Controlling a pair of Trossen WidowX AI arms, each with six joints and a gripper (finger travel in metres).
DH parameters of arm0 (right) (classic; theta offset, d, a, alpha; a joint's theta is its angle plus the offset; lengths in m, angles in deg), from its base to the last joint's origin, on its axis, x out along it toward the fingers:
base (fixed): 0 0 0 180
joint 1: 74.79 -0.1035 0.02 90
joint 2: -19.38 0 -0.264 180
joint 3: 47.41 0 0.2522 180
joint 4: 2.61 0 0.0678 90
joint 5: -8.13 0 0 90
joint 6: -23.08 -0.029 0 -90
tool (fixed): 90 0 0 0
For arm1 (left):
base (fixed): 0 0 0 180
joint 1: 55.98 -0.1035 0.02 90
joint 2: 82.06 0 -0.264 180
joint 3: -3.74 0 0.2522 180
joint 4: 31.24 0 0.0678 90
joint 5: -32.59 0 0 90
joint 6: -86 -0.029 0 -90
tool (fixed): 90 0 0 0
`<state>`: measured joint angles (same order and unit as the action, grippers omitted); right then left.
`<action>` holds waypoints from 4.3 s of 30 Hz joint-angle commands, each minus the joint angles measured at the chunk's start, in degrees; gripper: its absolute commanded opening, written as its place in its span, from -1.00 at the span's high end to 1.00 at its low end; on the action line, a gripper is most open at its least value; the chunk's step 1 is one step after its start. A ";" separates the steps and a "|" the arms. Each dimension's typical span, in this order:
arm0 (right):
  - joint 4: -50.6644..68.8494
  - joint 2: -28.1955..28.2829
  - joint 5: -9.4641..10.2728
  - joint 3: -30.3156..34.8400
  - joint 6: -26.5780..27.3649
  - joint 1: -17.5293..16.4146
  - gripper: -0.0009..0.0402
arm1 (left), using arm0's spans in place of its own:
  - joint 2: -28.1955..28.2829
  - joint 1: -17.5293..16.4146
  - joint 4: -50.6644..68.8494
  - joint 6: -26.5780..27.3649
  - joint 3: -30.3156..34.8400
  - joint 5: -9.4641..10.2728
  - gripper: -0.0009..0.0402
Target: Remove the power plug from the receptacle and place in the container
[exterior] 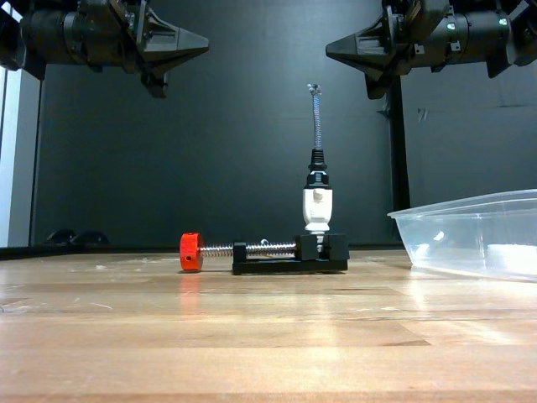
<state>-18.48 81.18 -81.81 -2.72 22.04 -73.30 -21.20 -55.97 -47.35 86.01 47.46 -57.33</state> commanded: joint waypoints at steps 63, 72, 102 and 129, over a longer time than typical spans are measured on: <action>76.98 34.64 -5.64 47.52 -12.81 -10.29 -0.31 | 0.00 -0.02 0.00 0.00 0.00 -0.02 0.96; 75.73 39.23 -6.05 50.03 -11.69 -10.51 -0.29 | 0.00 -0.02 0.00 0.00 0.00 -0.02 0.96; 73.46 42.47 -6.14 49.83 -10.49 -10.88 0.28 | 0.00 -0.02 0.00 0.00 0.00 -0.04 0.96; 73.50 41.68 -6.49 50.01 -10.45 -10.86 0.96 | 0.00 0.00 0.00 0.00 0.00 -0.02 0.96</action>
<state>55.11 123.26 -88.26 47.12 11.61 -84.16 -21.20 -55.97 -47.32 86.03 47.46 -57.35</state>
